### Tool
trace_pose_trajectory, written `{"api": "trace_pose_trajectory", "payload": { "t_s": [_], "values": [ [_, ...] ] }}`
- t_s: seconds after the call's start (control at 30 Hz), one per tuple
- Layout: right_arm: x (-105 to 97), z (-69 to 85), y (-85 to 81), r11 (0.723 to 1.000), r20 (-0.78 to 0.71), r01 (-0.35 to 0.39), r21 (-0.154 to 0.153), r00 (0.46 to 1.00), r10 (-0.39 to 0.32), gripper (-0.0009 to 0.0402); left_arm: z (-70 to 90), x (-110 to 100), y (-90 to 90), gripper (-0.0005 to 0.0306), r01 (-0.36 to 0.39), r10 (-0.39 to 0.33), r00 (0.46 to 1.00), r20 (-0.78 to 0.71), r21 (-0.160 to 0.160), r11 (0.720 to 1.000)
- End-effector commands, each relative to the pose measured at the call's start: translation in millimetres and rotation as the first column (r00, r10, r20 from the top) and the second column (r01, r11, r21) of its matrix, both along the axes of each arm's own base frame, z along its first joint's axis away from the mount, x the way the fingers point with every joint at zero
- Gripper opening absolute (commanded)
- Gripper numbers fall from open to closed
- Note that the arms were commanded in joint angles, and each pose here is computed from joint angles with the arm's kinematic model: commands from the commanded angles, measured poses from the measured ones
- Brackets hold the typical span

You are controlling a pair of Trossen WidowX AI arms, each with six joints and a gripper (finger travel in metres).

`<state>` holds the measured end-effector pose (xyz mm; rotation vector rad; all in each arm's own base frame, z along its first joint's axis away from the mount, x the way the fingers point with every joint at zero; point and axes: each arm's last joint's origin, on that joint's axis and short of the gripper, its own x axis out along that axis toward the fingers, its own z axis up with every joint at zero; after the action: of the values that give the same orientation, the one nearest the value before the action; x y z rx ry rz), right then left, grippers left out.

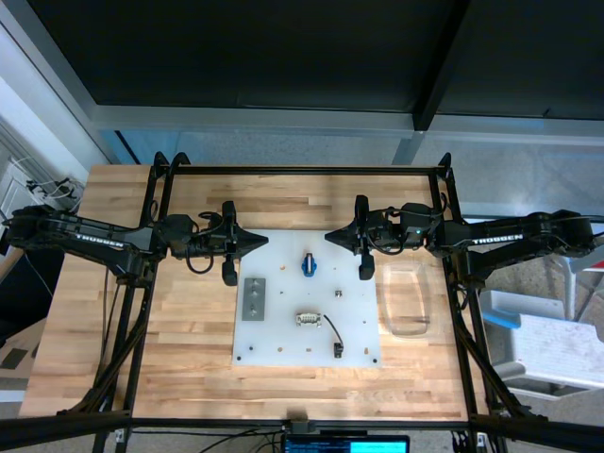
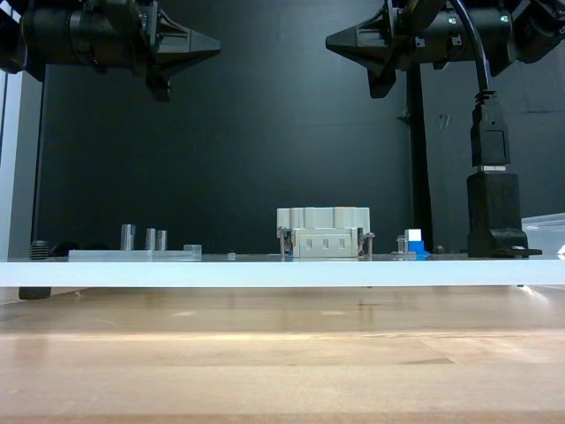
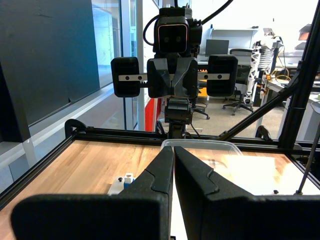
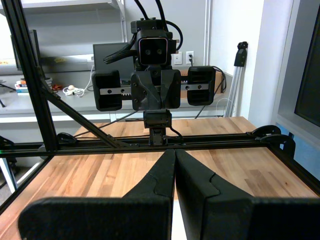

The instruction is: Remove the USB connector from the USB hub and place in the container

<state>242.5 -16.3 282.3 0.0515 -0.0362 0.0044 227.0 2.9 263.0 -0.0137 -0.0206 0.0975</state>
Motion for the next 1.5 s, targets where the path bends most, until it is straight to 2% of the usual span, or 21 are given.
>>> {"api": "trace_pose_trajectory", "payload": {
  "t_s": [0.03,0.43,0.5,0.6,0.8,0.9,1.13,1.27,1.5],
  "values": [
    [0,0.1,0.1,1.0,0.001,0.0,-0.002,1.0,0.0,0.0,0.1,0,-0.1,0.0001,0.001,-0.001,1.0,0.0,0.0,1.0],
    [0,0.1,0.1,1.0,0.0,0.0,0.002,1.0,0.0,0.0,0.1,0,-0.1,0.0001,0.0,0.0,1.0,0.0,0.0,1.0],
    [0,1.0,0.2,0.999,0.002,-0.002,0.039,1.0,0.002,0.0,0.1,0,-0.1,0.0001,0.001,-0.001,1.0,0.0,0.0,1.0],
    [0,4.5,1.2,0.997,-0.02,-0.005,0.072,1.0,0.006,0.0,0.1,0,-0.1,0.0001,0.0,0.0,1.0,0.0,0.0,1.0],
    [5,18.7,8.4,0.996,-0.16,-0.01,0.085,0.987,0.023,0.0,0.2,0,-0.1,0.0001,0.0,0.0,1.0,0.001,0.0,1.0],
    [4,26.5,11.4,0.995,-0.258,0.032,0.1,0.966,-0.005,0.0,0.1,0,-0.1,0.0001,0.0,0.0,1.0,0.0,0.0,1.0],
    [-3,45.0,20.4,0.994,-0.449,0.023,0.11,0.893,0.03,0.0,0.1,0,-0.1,0.0001,0.0,0.0,1.0,0.0,0.0,1.0],
    [-10,49.9,27.2,0.994,-0.539,0.011,0.111,0.841,0.051,0.0,0.1,0,-0.1,0.0001,0.0,0.0,1.0,0.0,0.0,1.0],
    [-21,53.9,46.0,0.996,-0.637,0.02,0.087,0.769,0.041,0.0,0.1,0,-0.1,0.0001,0.001,-0.001,1.0,0.0,0.0,1.0]
  ]
}}
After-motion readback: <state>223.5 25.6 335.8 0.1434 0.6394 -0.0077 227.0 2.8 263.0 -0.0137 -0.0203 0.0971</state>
